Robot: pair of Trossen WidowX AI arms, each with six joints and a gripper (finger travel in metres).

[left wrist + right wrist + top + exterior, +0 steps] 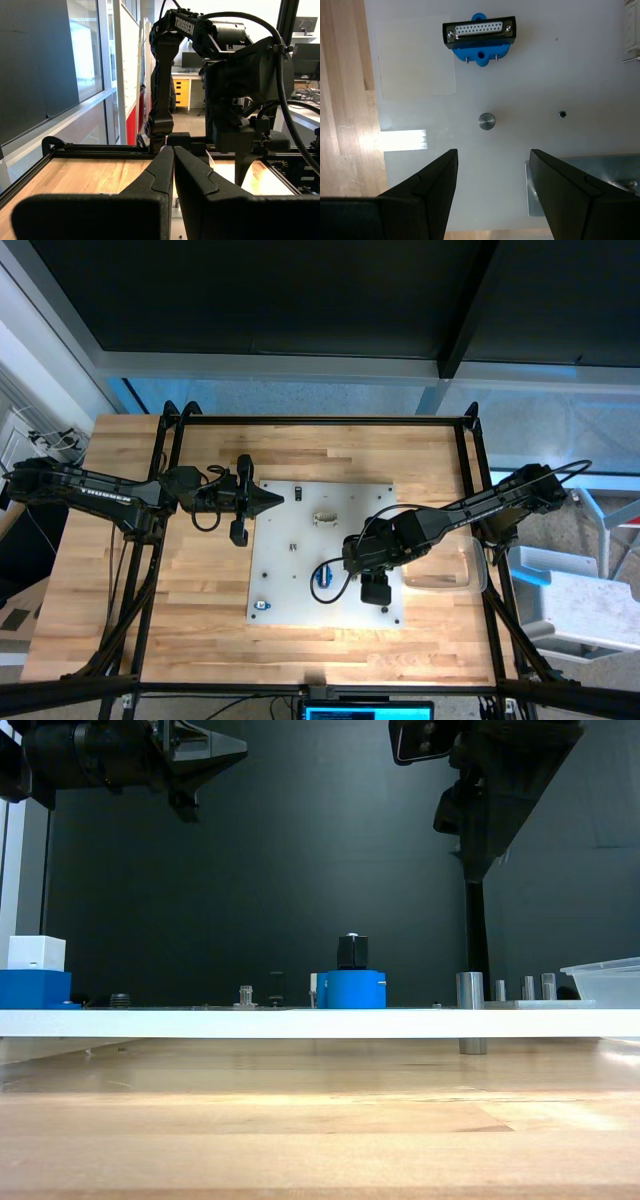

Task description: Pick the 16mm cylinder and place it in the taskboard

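Observation:
The 16mm cylinder (pixel 486 121) stands upright in a hole of the white taskboard (pixel 415 65), its round grey top showing. In the low view the cylinder (pixel 470 992) passes through the taskboard (pixel 200 1022) and sticks out below it. My right gripper (pixel 492 154) hangs open directly above the peg, well clear of it and holding nothing. It shows over the board's near right part (pixel 375 592) and high up in the low view (pixel 470 870). My left gripper (pixel 173 151) is shut and empty, held level above the board's left edge (pixel 278 498).
A blue fitting (pixel 322 580) with a black cap (pixel 350 952) stands mid-board. A D-sub connector on a blue mount (pixel 479 32) and a grey metal block (pixel 580 186) flank the peg. A clear plastic tray (pixel 450 572) sits right of the board. Small pegs (pixel 527 987) stand behind.

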